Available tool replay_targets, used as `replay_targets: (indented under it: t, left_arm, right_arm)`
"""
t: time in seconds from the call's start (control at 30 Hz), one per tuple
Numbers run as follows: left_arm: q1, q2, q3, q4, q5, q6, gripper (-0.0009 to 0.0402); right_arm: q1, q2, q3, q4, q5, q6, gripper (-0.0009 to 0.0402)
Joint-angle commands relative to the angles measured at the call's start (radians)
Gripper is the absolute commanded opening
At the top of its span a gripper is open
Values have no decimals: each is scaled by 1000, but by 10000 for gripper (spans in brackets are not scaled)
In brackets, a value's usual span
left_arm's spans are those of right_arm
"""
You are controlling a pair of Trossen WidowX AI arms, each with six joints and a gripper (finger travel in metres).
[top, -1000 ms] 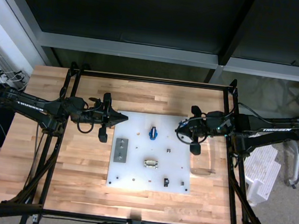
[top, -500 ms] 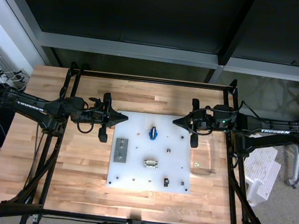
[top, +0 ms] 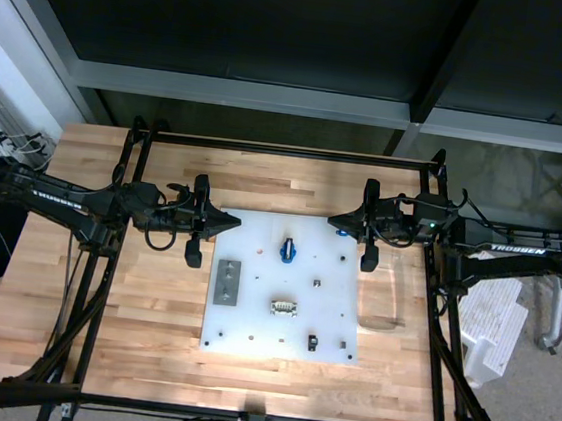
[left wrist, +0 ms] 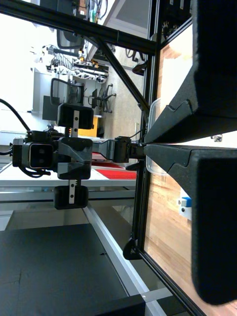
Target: Pick the 16mm bar and install on taskboard
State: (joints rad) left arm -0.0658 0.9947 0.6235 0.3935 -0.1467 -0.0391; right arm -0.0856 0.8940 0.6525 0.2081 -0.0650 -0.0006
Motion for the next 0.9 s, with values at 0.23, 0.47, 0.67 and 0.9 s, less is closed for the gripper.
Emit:
replay_targets:
  t: [0.23, 0.47, 0.67, 0.9]
  left_arm:
    - [0, 0, 0, 0, 0, 0, 1]
    - [0, 0, 0, 0, 0, 0, 1]
    - [0, 0, 0, 0, 0, 0, 1]
    - [0, 0, 0, 0, 0, 0, 1]
  right_arm:
    - [0, -9, -50, 87, -6, 25, 0]
    - [0, -9, -51, 92, -14, 37, 0]
    - [1, -9, -55, 92, -15, 39, 0]
    - [1, -9, -55, 92, -15, 49, 0]
